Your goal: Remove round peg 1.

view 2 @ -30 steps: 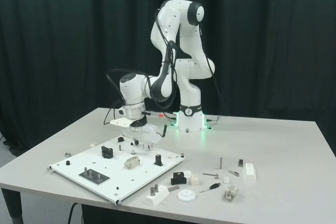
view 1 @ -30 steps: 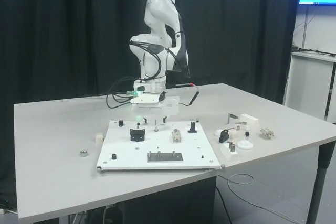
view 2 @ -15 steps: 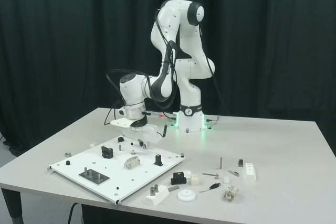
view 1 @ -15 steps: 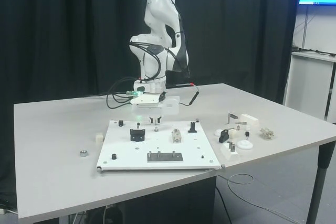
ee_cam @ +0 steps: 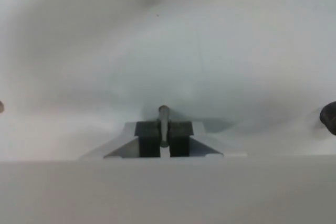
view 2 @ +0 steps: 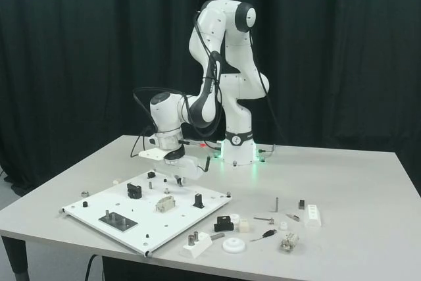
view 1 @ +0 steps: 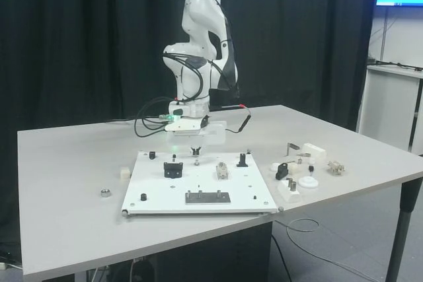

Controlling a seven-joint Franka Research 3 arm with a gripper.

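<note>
The tool (ee_cam: 164,145) is closed on round peg 1 (ee_cam: 164,124) — the wrist view shows the thin grey pin clamped between two black fingertips (ee_cam: 147,139), its upper end sticking out beyond them. In both room views the tool hangs just above the far part of the white board (view 1: 198,193), with the peg's lower end clear of the board's surface. The board lies on the grey tabletop (view 1: 66,183) — loose white and black parts (view 2: 231,223) are scattered beside it.
</note>
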